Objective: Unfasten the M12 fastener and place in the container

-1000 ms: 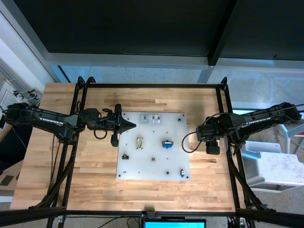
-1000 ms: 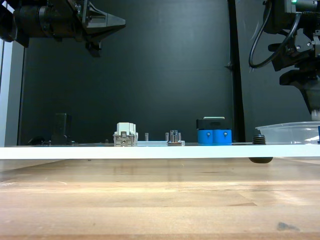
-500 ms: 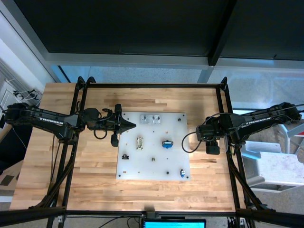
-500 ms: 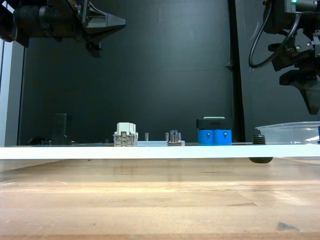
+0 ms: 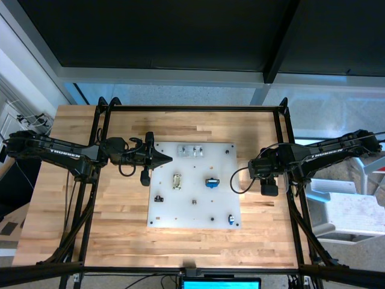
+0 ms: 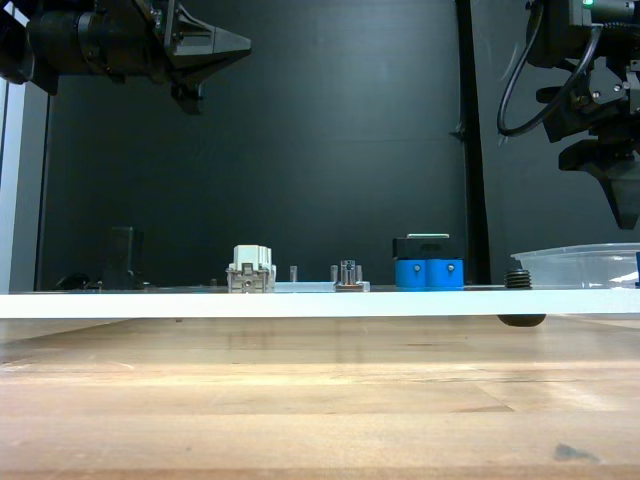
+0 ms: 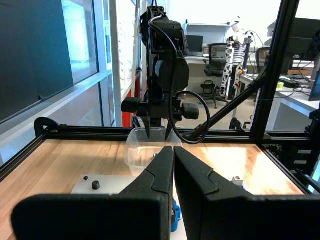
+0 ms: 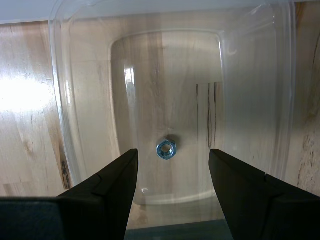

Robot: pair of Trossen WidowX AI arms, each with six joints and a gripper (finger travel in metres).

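The small silver nut (image 8: pixel 166 149) lies flat on the floor of the clear container (image 8: pixel 85 90), directly below my right gripper (image 8: pixel 172 159), whose fingers stand open and apart with nothing between them. In the low view the right gripper (image 6: pixel 622 205) hangs above the container (image 6: pixel 578 264), clear of its rim. The black ribbed stud (image 6: pixel 517 280) stands bare on the white board (image 6: pixel 300 304). My left gripper (image 5: pixel 170 159) hovers shut at the board's far left edge, holding nothing; the left wrist view shows its fingers (image 7: pixel 159 170) pressed together.
On the board (image 5: pixel 168 211) stand a blue connector block (image 6: pixel 428 271), a grey-white connector (image 6: pixel 251 270) and a small silver post (image 6: pixel 348 274). A black frame (image 5: pixel 192 109) rims the table. The left wrist view shows the right arm (image 7: pixel 162 75) upright over the tray (image 7: pixel 141 150).
The right gripper's fingers have shifted very slightly above the tray. The left arm and the parts on the board have not moved.
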